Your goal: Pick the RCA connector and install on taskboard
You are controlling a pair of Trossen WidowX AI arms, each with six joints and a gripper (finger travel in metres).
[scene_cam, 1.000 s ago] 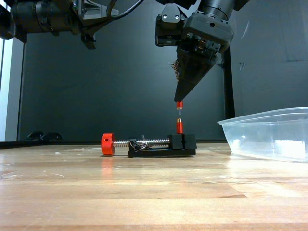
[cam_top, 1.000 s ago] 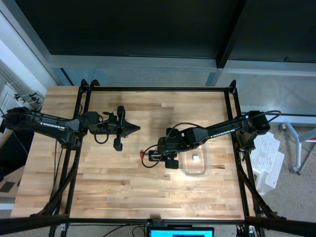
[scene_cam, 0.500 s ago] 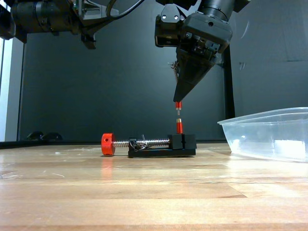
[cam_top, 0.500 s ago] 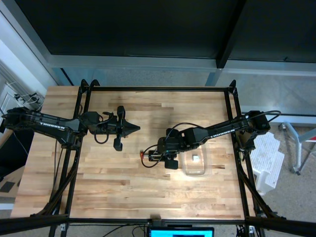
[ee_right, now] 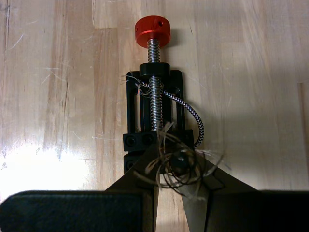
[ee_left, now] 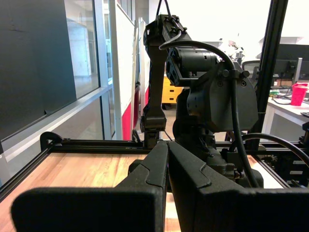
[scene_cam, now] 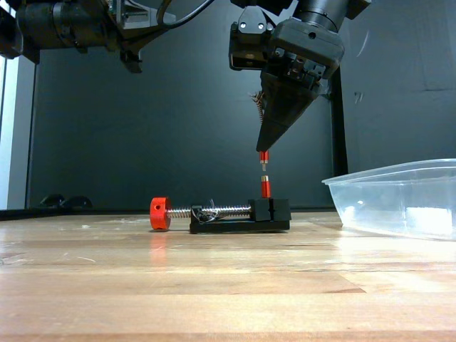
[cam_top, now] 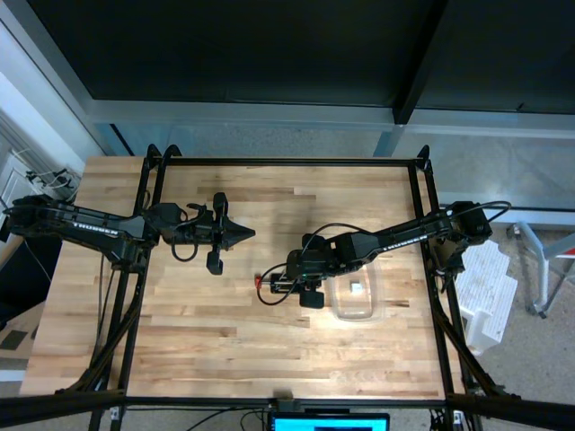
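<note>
The wooden worktop (cam_top: 225, 341) carried everything, with a black frame along its edges. The left arm (cam_top: 81, 224) reached in from the left edge and hung level, well above the wood. Its left pincer (cam_top: 249, 234) pointed right with its fingers (ee_left: 154, 166) pressed together and nothing between them. The right arm (cam_top: 404, 235) stretched in from the right edge toward the middle. Its right pincer (scene_cam: 264, 148) pointed straight down over the right end of the taskboard (scene_cam: 239, 217).

A clear plastic tray (scene_cam: 399, 199) sat on the worktop just right of the taskboard, with a small pale piece (cam_top: 357, 287) in it (too small to identify). The taskboard lay flat near the middle, a black block with a silvery threaded rod along its top. Its red knob (scene_cam: 159, 213) was at the left end, and a short red post (scene_cam: 265, 187) stood upright at the right end.

The right pincer was pinched narrow on the RCA connector (scene_cam: 264, 157), which showed as a tiny red piece with a silvery tip pointing down. The connector hung directly above the red post with a slim gap between them, not touching.
</note>
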